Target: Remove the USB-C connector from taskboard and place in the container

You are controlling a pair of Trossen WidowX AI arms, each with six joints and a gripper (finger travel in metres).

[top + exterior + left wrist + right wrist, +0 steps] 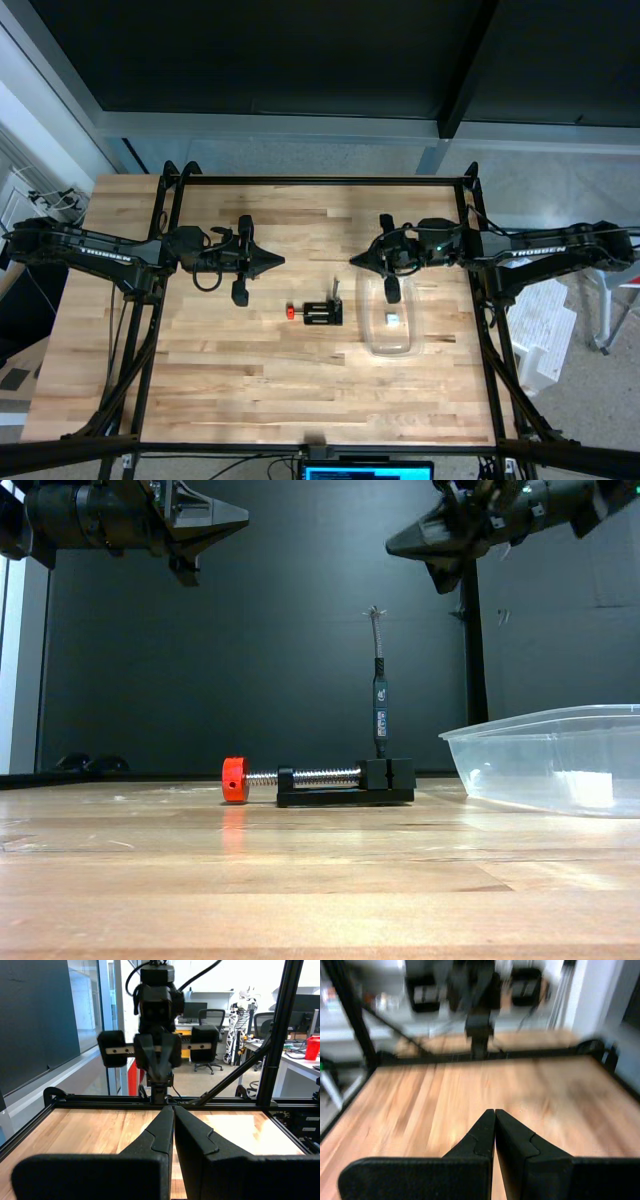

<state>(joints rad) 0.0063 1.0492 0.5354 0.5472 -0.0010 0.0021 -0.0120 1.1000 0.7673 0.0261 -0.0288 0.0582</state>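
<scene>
The plank bench [300,880] lay nearest, a dark wall [290,630] behind. At frame centre the connector [381,712] stood upright in the taskboard [345,783]; the container [545,760] was cut off at the right edge. The left tool [243,520] and right tool [390,547] hung clenched and empty along the top.

White "TROSSEN" lettering on the left arm [100,252] and the right arm [542,256].

Open air above the taskboard [322,312], between left gripper [281,261] and right gripper [353,261] aloft; container [366,332] just beside it.
</scene>
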